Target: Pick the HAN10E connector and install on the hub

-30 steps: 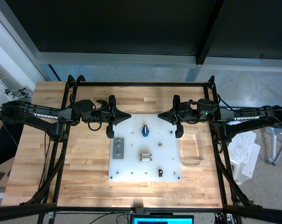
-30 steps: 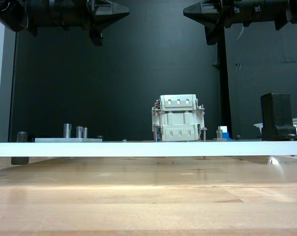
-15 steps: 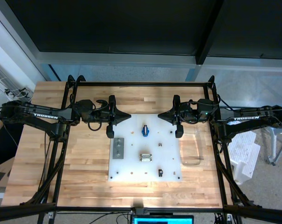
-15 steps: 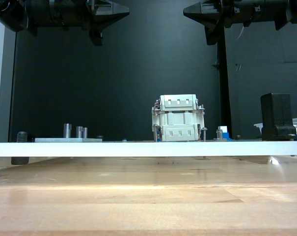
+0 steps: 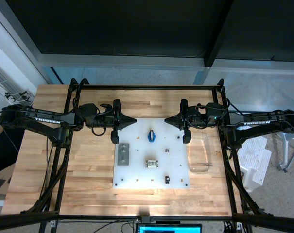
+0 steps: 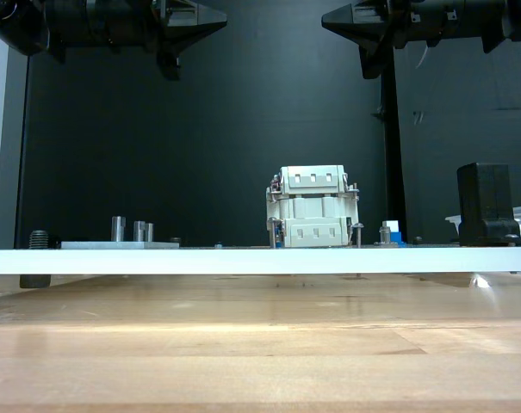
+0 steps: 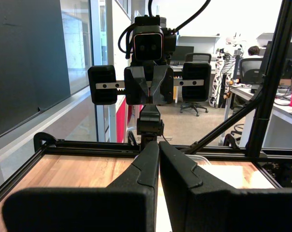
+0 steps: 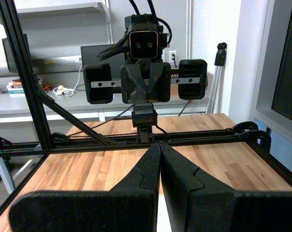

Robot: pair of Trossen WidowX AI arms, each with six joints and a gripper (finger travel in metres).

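I see the wooden table (image 5: 88, 189) carrying a white task board (image 5: 134, 175) at its middle. A clear tray (image 5: 201, 169) sits just beside it toward the table's right edge, and a black frame (image 5: 147, 88) runs along the edges.

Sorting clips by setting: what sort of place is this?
Probably an office robotics lab: office chairs and a desk beyond the wooden table; left gripper and right gripper hang shut above its white board.

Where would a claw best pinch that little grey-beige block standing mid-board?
Probably its two long sides, coming straight down: the small grey-beige rectangular connector block sits upright atop the cream rectangular base, top exposed, metal pins at the short ends. The left gripper and right gripper hang shut, high over the white board's far corners.
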